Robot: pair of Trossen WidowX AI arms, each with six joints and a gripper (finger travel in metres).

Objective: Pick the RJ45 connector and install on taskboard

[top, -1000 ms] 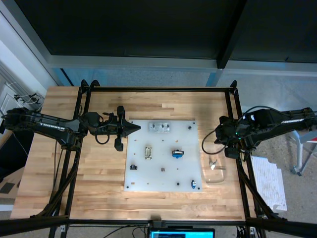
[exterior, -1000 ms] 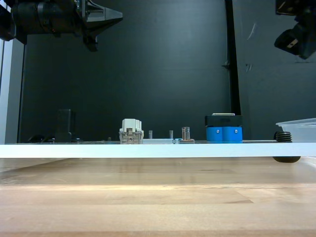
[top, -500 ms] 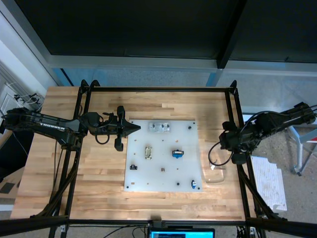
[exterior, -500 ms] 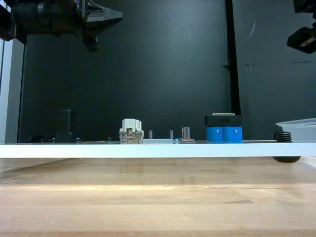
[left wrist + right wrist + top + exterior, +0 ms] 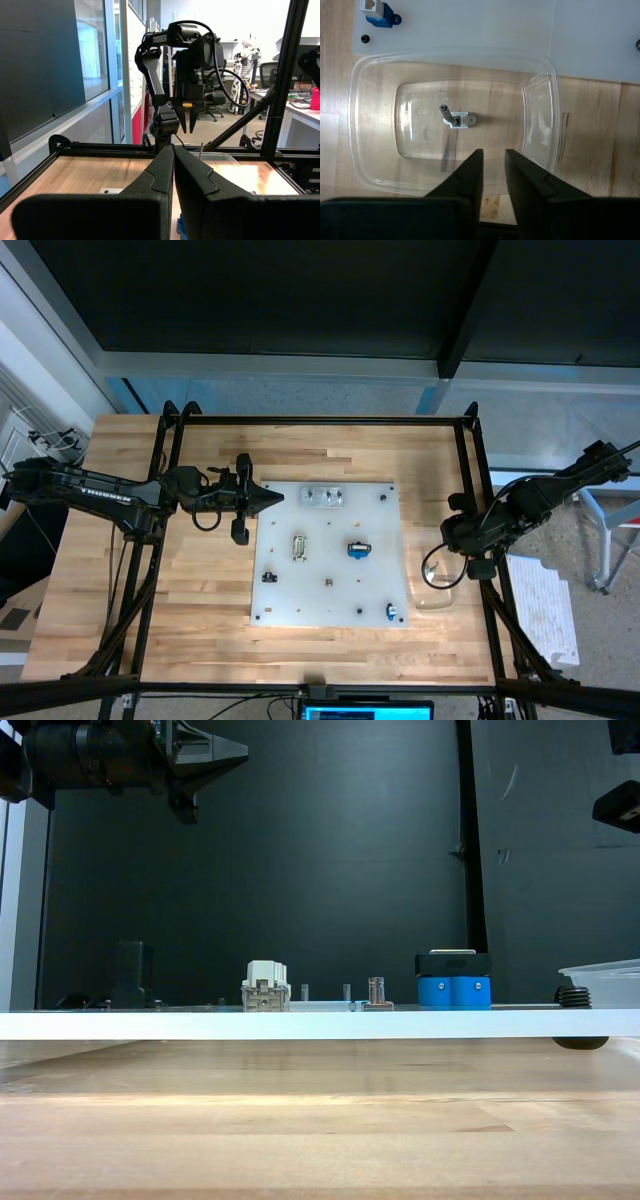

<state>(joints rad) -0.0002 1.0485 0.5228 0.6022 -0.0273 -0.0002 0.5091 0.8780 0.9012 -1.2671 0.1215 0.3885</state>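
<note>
The RJ45 connector, a tiny pale plug with a dark stub, lies alone in the clear plastic tray right of the taskboard. My right gripper points straight down over the tray, above the plug and a little to one side of it. Its fingers stand a narrow gap apart with nothing between them. The same gripper hangs beside the board's right edge. My left gripper is shut and empty, held level high over the board's far left edge.
Fixed to the board are a blue socket block near the tray, another blue block, a beige connector and silver fittings. A black frame rims the wooden table.
The right arm has swung toward the near side and now hangs over the tray; in the low view its gripper has risen and shifted right. The left arm has not moved.
</note>
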